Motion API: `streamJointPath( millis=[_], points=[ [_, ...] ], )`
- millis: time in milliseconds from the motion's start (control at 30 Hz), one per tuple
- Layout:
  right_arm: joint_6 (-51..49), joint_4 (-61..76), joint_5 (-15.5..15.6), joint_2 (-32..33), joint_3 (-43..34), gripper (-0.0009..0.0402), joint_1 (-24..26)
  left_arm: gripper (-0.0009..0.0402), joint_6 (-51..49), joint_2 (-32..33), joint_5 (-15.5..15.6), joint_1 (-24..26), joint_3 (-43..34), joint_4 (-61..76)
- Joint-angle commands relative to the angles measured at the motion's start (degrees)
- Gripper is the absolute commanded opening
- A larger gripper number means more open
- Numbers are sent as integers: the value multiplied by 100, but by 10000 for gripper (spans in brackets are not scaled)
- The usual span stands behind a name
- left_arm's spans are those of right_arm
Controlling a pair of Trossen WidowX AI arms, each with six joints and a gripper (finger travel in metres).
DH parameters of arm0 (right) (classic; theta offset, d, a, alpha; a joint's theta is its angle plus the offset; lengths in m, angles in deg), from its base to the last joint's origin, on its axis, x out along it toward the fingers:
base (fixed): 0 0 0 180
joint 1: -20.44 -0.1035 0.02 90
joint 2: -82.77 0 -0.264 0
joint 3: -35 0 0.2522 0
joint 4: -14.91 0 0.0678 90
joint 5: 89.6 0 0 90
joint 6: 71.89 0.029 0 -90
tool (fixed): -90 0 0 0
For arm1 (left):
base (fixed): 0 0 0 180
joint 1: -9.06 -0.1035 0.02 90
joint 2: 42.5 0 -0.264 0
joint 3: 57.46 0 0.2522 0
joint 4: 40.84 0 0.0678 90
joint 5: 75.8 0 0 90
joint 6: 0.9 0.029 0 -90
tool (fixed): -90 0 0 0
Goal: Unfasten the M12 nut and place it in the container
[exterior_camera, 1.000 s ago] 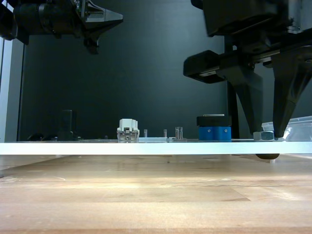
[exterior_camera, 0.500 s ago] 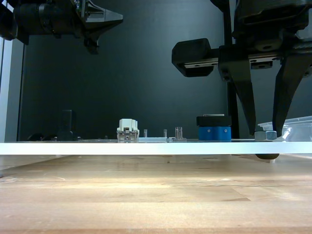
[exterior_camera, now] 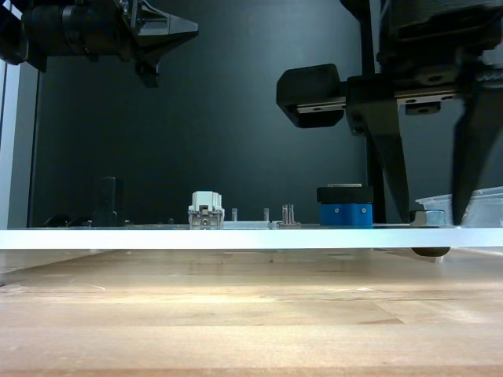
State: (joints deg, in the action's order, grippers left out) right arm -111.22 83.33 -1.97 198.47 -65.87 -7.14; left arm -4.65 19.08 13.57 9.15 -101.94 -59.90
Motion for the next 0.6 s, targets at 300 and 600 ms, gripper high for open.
streamJointPath(
  millis=[300, 600],
  points=[
    [240, 706, -61, -271, -256, 227, -22, 0, 0, 0, 0, -2, 0, -2],
    [4487, 807, -28, -695, -444, 145, 39, 0, 0, 0, 0, 0, 0, -4]
  ],
)
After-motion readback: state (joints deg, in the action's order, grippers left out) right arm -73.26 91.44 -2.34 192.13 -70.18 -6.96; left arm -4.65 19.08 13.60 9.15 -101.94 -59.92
